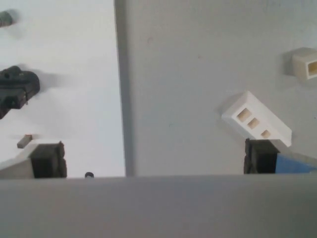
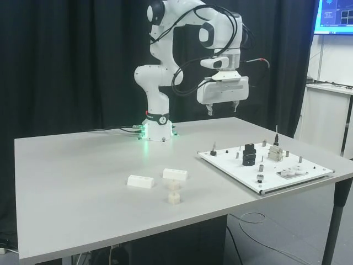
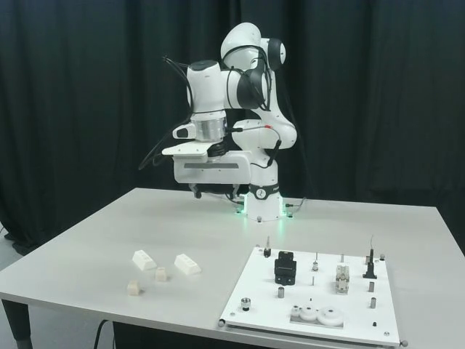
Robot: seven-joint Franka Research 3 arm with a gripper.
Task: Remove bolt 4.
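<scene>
Wrist view: I am looking down past the gripper, and its fingertips are sitting wide apart with nothing between them, so the hand is released and empty. It is hanging over the edge where the white board meets the grey table, high enough to be clear of everything. A white three-hole block is lying on the table side and a black fixture on the board side. This view is not showing me the board's far half. First room view: the arm is holding the hand well above and behind the board, so I am judging this as a start pose and the approach is not yet begun. Several upright pegs are standing on the board. Bolt 4 is presumably among them, but no numbers are showing and I cannot tell which one it is. Second room view: this one is giving me the board from the front, with the peg rows separated and two white gears along the near edge. That layout is hidden from the wrist, though here the fingers are tucked under the hand.
</scene>
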